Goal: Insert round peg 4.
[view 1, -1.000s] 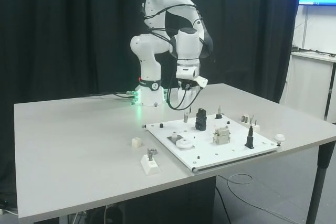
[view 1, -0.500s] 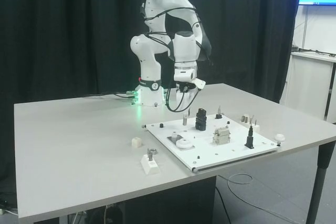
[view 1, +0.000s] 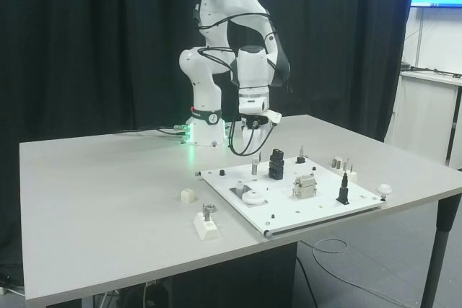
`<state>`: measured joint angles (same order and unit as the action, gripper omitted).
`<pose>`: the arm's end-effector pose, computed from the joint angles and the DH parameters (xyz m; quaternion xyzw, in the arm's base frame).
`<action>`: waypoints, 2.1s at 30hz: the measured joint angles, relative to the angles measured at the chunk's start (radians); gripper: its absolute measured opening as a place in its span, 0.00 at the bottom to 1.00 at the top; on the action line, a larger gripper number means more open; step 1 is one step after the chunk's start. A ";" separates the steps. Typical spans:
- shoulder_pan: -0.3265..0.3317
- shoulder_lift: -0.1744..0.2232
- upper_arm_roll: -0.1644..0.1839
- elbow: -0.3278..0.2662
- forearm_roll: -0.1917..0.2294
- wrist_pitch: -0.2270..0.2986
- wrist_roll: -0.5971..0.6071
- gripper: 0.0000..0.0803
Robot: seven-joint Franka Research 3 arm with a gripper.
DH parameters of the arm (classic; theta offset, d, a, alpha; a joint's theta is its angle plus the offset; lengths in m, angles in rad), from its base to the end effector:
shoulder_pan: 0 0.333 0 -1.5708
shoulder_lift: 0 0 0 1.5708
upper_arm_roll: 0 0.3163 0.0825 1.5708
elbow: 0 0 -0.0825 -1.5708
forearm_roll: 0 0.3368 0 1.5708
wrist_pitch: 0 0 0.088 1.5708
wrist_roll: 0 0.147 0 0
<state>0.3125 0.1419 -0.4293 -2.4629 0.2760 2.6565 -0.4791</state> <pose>0.4620 -0.0598 0.2510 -0.9966 -0.0639 -0.0452 0.0268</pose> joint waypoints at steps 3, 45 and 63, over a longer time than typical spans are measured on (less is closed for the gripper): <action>0.000 0.005 0.002 -0.001 0.002 0.006 -0.013 0.18; 0.000 0.041 0.017 -0.015 0.075 0.077 -0.052 0.18; 0.000 0.044 0.019 -0.015 0.110 0.089 -0.053 0.18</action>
<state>0.3125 0.1862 -0.4107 -2.4782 0.3863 2.7455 -0.5316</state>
